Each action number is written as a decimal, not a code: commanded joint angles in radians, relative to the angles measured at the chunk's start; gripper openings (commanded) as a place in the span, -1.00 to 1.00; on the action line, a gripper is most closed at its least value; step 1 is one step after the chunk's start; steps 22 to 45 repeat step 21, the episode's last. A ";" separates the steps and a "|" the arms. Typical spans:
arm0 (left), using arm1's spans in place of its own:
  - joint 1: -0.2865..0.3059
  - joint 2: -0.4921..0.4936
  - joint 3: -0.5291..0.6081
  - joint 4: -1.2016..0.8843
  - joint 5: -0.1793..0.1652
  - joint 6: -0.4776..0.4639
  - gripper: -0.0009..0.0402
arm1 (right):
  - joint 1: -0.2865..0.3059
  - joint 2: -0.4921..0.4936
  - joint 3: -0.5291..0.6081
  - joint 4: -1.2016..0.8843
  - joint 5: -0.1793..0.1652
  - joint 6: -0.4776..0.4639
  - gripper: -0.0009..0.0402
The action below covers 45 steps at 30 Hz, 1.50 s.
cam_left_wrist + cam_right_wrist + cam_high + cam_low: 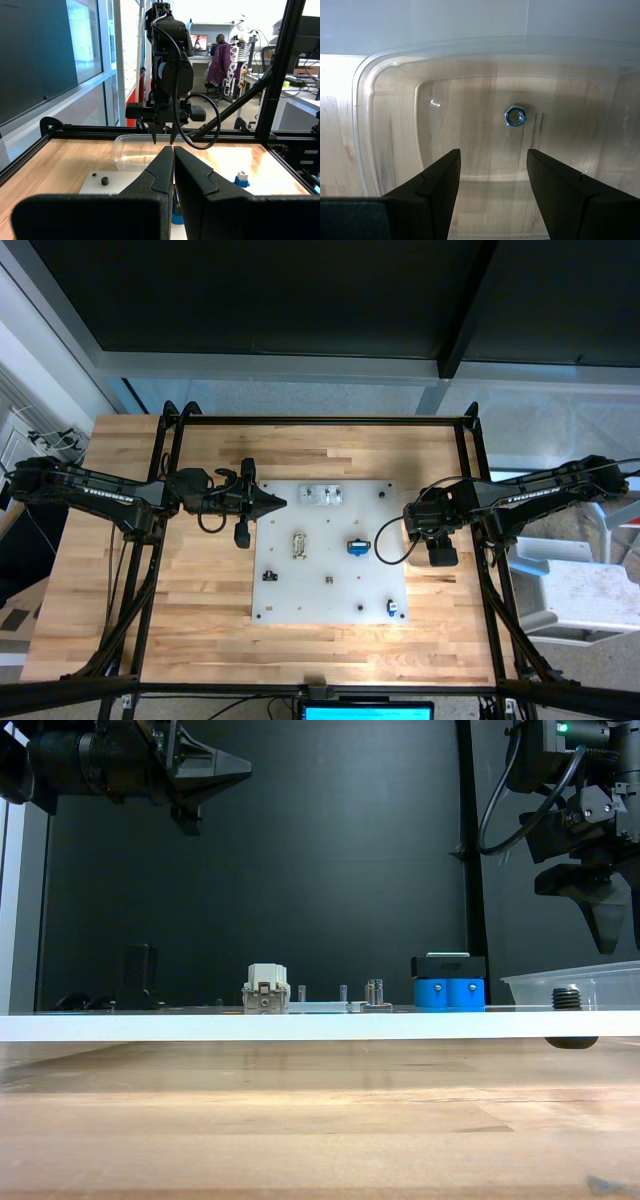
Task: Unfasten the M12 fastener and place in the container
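The tray [365,125] sits on the table [150,620] just beside the right edge of the board [300,590]. In the right wrist view its rounded rim and walls have nothing against them. The nut [515,116] lies flat on the tray floor near the middle, apart from every wall. The stud [567,997] stands bare, its ribs showing; in the low view it is in front of the tray.

The right gripper [493,155] hangs over the tray with its tips above the rim and open air between them and the nut. Its fingers [440,185] are spread wide, holding and touching nothing.

The left gripper [275,503] is high over the board's left edge, toward the far side, and points inward, well clear of the parts below. Its fingers are pressed together on nothing.
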 commanded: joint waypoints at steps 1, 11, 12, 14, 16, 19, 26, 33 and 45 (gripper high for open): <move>0.000 0.000 0.000 0.000 0.000 0.000 -0.96 | 0.000 0.000 0.000 0.001 0.000 0.000 -0.07; 0.000 0.000 0.000 0.000 0.000 0.000 -0.96 | 0.000 0.000 0.000 0.004 0.000 0.000 -0.07; 0.000 0.000 0.000 0.000 0.000 0.000 -0.96 | 0.000 0.000 0.000 0.005 0.000 0.000 -0.07; 0.000 0.000 0.000 0.000 0.000 0.000 -0.96 | 0.000 0.000 0.000 0.006 0.000 0.000 -0.07; 0.000 0.000 0.000 0.000 0.000 0.000 -0.96 | 0.000 0.000 0.000 0.008 0.000 0.000 -0.07; 0.000 0.000 0.000 0.000 0.000 0.000 -0.96 | 0.000 0.000 0.000 0.009 0.000 0.000 -0.07; 0.000 0.000 0.000 0.000 0.000 0.000 -0.96 | 0.000 0.000 0.000 0.010 0.000 0.000 -0.07; 0.000 0.000 0.000 0.000 0.000 0.000 -0.96 | 0.000 0.000 0.000 0.010 0.000 0.000 -0.07; 0.000 0.000 0.000 0.000 0.000 0.000 -0.96 | 0.000 0.000 0.000 0.010 0.000 0.000 -0.07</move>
